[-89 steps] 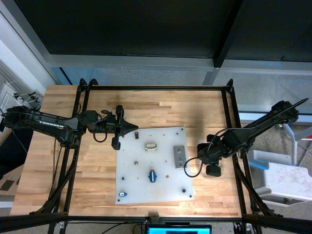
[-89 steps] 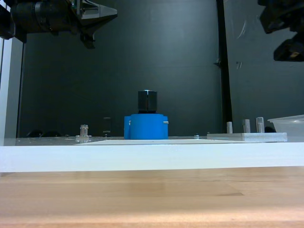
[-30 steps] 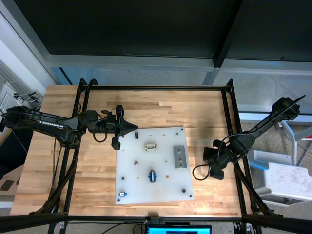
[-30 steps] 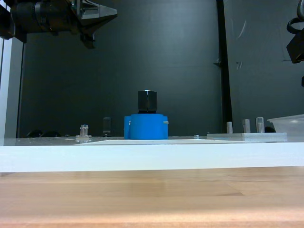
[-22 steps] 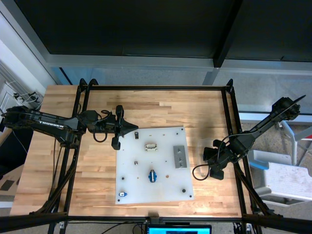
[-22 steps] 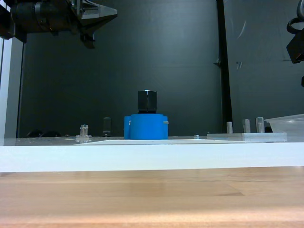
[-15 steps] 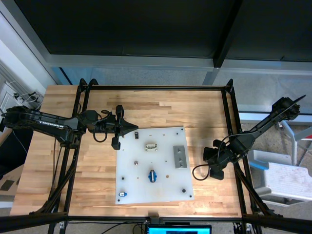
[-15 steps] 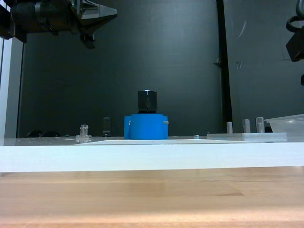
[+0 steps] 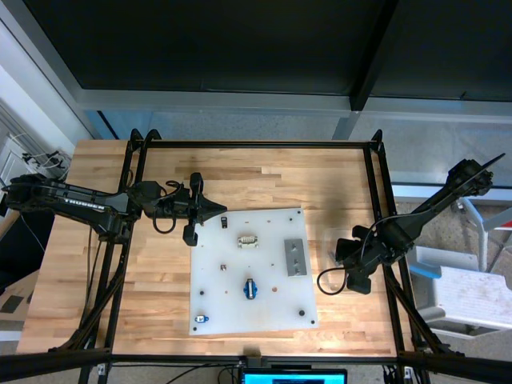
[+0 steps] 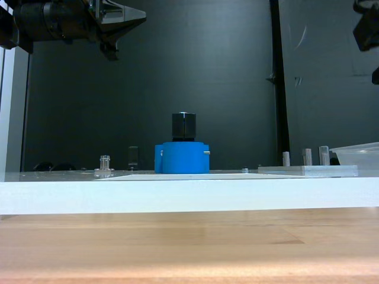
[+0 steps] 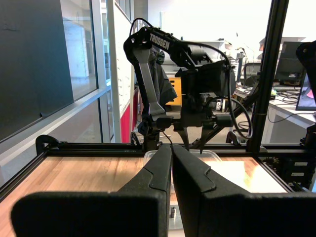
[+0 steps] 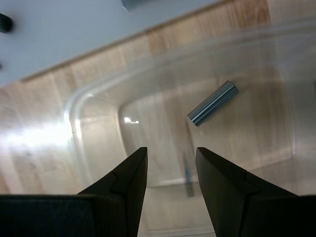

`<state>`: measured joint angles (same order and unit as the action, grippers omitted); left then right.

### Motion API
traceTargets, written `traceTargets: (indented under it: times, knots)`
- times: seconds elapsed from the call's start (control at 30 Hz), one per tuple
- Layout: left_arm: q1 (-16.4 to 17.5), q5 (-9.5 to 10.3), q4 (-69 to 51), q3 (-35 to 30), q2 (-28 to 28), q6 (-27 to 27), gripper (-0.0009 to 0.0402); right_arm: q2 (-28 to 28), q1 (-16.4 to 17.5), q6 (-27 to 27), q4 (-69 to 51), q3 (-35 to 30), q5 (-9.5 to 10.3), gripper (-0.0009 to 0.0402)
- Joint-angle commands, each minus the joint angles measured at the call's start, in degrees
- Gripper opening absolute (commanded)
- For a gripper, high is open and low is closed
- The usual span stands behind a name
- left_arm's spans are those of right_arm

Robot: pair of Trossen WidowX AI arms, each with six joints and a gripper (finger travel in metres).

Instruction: Pick the 16mm cylinder and place it in the container

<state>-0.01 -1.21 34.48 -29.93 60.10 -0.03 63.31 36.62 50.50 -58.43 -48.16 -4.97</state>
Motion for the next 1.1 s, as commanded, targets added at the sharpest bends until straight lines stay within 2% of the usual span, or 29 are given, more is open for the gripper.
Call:
traceTargets:
  times: [0.03,0.2,1.1]
  knots:
    - [0.0,-0.02,0.0,0.0,0.0,0.0,0.0000,0.1,0.0,0.1,0.0,-1.7,-0.17,0.0133]
    - [0.0,-0.02,0.0,0.0,0.0,0.0,0.0000,0.1,0.0,0.2,0.0,-3.1,-1.44,0.0128]
    - [0.0,-0.02,0.0,0.0,0.0,0.0,0.0000,0.1,0.0,0.2,0.8,-3.0,-1.42,0.0126]
